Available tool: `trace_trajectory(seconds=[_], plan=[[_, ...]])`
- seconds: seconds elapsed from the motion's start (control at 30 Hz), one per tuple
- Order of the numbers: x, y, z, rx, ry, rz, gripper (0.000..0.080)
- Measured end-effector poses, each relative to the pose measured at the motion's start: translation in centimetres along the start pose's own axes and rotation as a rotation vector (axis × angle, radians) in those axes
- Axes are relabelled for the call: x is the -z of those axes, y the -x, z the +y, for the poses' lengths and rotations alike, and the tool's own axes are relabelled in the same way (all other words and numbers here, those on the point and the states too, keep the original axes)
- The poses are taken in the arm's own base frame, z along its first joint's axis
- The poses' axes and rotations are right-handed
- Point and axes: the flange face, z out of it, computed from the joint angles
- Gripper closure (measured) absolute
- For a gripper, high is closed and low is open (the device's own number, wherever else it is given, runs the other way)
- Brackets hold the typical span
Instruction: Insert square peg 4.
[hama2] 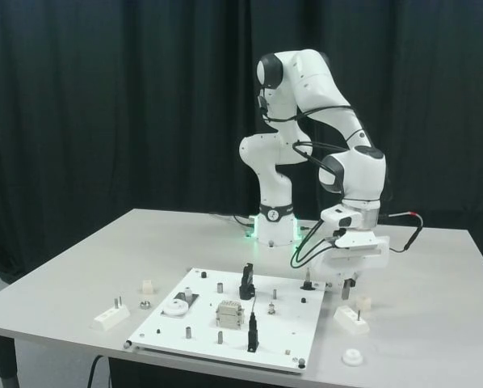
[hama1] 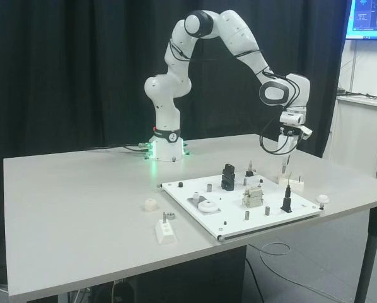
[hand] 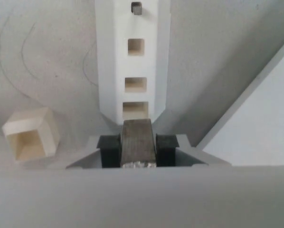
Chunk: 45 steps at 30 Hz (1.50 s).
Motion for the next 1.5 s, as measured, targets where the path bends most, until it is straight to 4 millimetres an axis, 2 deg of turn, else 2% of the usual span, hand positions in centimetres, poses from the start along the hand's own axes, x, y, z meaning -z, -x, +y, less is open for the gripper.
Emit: trace_trajectory(seconds=[1.5], plan=[[0.44, -0.51, 0.29, -0.038, -0.015, -0.001, 0.0650]])
